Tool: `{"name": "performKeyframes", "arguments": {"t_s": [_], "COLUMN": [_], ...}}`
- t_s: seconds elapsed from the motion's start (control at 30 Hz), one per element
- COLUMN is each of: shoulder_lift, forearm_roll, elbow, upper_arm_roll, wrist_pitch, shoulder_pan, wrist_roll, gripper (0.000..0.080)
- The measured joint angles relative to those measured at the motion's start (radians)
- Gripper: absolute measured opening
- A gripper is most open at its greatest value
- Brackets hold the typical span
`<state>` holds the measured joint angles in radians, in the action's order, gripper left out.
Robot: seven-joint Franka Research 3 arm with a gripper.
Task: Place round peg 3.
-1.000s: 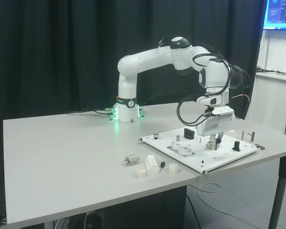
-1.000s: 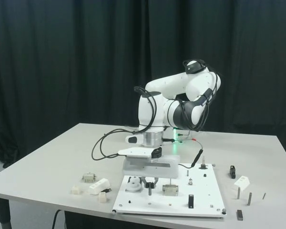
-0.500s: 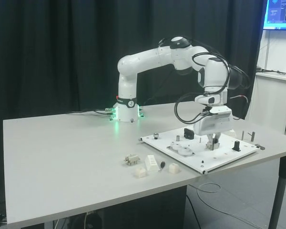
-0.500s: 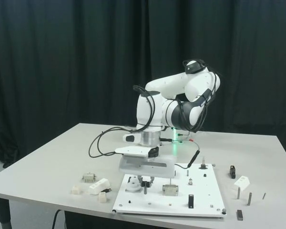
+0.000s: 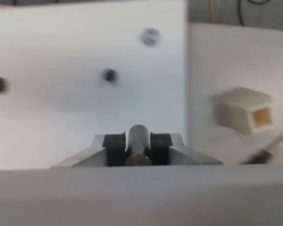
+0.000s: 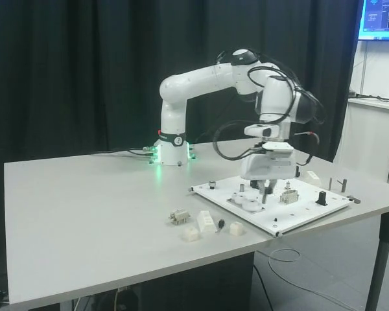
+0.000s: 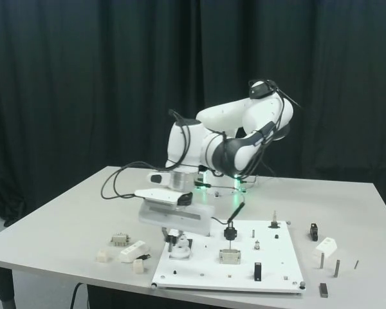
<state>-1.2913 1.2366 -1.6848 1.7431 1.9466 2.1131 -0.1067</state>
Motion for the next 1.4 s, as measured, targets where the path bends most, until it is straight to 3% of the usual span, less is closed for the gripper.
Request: {"name": "performKeyframes", "arguments": {"t_s": [0.47, 1.0, 1.4], "shoulder_lift": [-0.002, -0.018, -0.019], "forearm_roll": [0.020, 0.125, 0.192], "elbow": [-0.128, -0.243, -0.283], "upper_arm_roll": [-0.009, 0.010, 0.034], "wrist_pitch": [0.045, 0.081, 0.089], "shoulder_pan": [0.016, 0.021, 0.020], "wrist_roll": [0.139, 0.259, 0.310], "gripper": [0.0106, 0.0106, 0.0105]}}
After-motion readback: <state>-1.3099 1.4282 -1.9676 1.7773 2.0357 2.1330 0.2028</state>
